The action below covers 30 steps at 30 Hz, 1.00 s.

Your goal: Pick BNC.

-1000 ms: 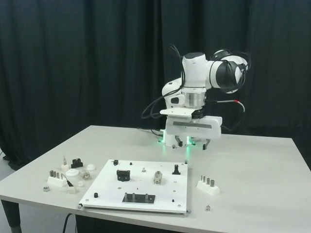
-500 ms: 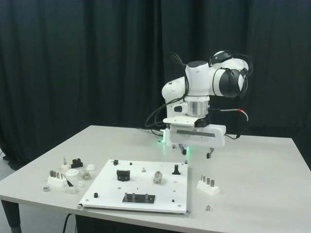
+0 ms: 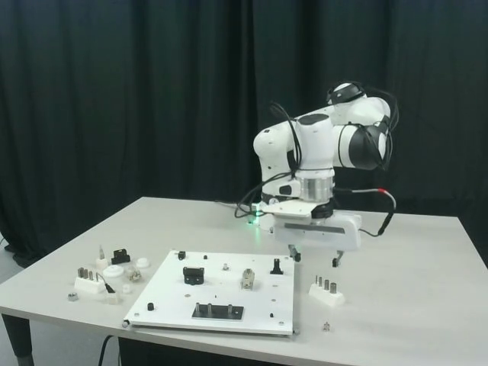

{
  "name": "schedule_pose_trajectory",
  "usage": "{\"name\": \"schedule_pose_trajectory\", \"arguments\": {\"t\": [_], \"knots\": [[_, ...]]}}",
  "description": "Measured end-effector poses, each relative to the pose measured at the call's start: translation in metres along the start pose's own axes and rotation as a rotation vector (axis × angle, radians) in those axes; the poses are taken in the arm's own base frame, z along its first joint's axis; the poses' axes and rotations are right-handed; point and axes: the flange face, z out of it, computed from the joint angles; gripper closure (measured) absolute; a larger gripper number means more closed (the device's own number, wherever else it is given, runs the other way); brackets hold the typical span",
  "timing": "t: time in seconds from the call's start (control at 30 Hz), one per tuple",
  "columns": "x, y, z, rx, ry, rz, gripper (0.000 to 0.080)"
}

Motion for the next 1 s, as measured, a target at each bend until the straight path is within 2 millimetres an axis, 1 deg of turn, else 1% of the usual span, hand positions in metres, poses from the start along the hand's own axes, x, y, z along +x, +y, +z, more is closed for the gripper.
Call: {"name": "schedule_pose_trajectory", "arguments": {"t": [0.6, 1.0], "knots": [[-0.004, -0.019, 0.048, -0.01, 0.021, 0.114, 0.0003], [-0.003, -0.032, 0.071, -0.017, 0.003, 0.168, 0.0003]]}}
